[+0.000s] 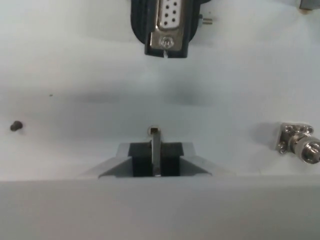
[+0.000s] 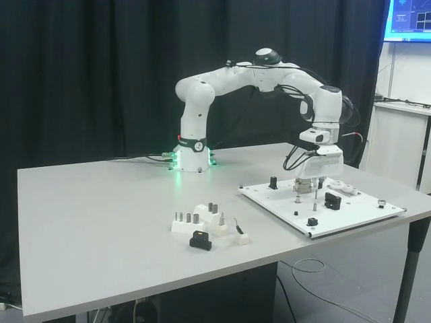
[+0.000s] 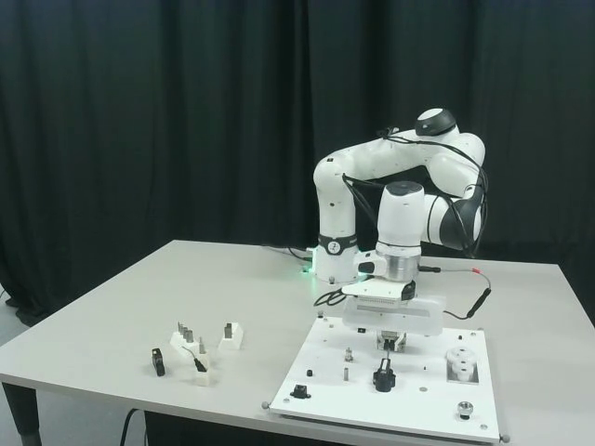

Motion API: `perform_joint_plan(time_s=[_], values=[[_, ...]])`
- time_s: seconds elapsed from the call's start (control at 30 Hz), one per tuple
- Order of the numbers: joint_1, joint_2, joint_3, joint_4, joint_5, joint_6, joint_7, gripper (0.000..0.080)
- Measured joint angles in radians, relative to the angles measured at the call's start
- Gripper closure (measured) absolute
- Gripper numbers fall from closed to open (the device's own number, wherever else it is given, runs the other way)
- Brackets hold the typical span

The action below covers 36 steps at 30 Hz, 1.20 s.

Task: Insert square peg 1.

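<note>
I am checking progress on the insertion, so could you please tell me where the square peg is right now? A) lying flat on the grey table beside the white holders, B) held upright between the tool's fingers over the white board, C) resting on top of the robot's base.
B: the wrist view shows the square peg upright between the fingers of the tool, above the white board.

Both room views face the arm (image 2: 256, 74) across the worktop (image 2: 101, 202) from different sides; the wrist view looks down close onto the board (image 1: 75, 75).
</note>
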Motion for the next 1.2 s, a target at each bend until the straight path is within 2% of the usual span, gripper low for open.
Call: perform_joint_plan(time_s=[0.33,0.67,1.2], values=[[0.0,0.0,0.001,-0.003,0.0,0.007,0.0,0.0772],[0.001,0.0,0.005,-0.01,0.001,0.035,0.0,0.0772],[0.003,-0.004,0.006,-0.011,0.005,0.031,0.0,0.0772]])
